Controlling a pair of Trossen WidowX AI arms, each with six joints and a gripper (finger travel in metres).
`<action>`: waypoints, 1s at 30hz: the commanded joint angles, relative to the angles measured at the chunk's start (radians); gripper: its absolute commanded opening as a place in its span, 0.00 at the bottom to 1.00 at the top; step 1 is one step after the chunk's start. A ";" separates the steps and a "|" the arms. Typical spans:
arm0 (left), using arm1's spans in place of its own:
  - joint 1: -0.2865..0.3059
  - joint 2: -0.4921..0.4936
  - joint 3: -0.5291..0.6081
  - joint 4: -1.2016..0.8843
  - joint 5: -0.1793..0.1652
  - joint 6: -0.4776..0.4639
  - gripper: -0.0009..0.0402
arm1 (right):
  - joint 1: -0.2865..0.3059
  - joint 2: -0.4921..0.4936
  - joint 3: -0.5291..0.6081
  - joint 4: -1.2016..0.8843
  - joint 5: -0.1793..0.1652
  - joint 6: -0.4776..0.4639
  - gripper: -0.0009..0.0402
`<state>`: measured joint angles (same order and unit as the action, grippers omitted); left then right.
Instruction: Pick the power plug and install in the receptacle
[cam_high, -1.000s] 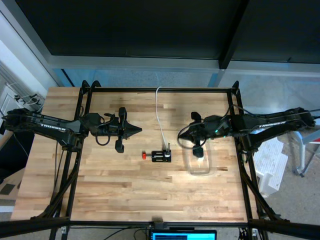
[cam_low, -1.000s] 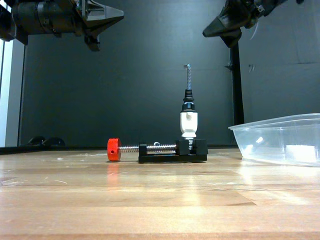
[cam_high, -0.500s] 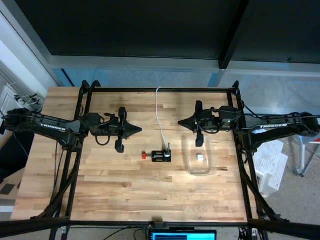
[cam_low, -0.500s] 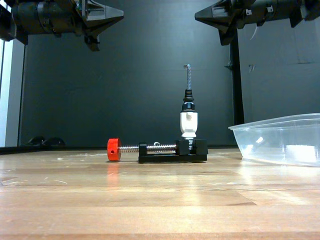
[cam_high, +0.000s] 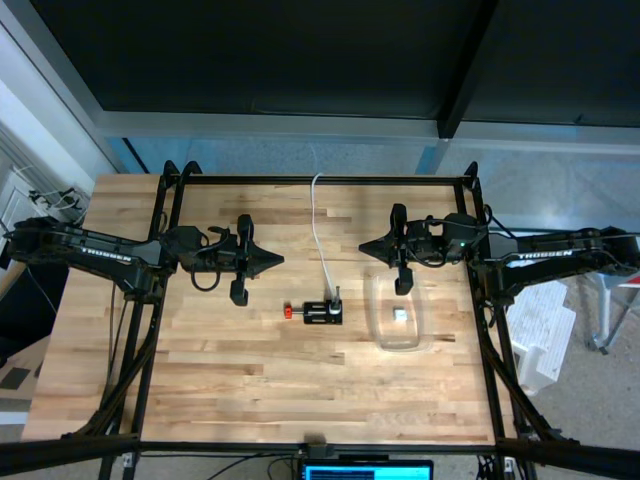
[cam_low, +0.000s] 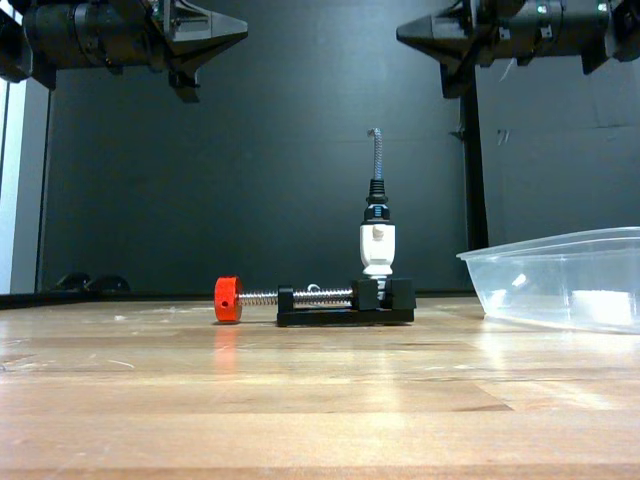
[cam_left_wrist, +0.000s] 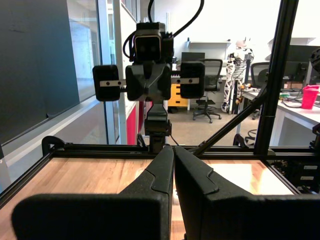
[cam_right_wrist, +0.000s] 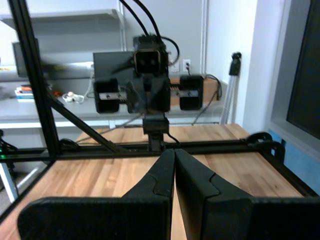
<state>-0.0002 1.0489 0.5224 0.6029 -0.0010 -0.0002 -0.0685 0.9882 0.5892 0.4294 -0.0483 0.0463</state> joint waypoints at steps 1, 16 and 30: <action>0.000 0.000 0.000 0.000 0.000 0.000 0.02 | 0.001 0.000 -0.006 0.002 0.002 0.000 0.02; 0.000 0.000 0.000 0.000 0.000 0.000 0.02 | 0.006 0.000 -0.034 0.008 -0.006 -0.002 0.02; 0.000 0.000 0.000 0.000 0.000 0.000 0.02 | 0.013 0.002 -0.034 0.055 -0.005 0.001 0.02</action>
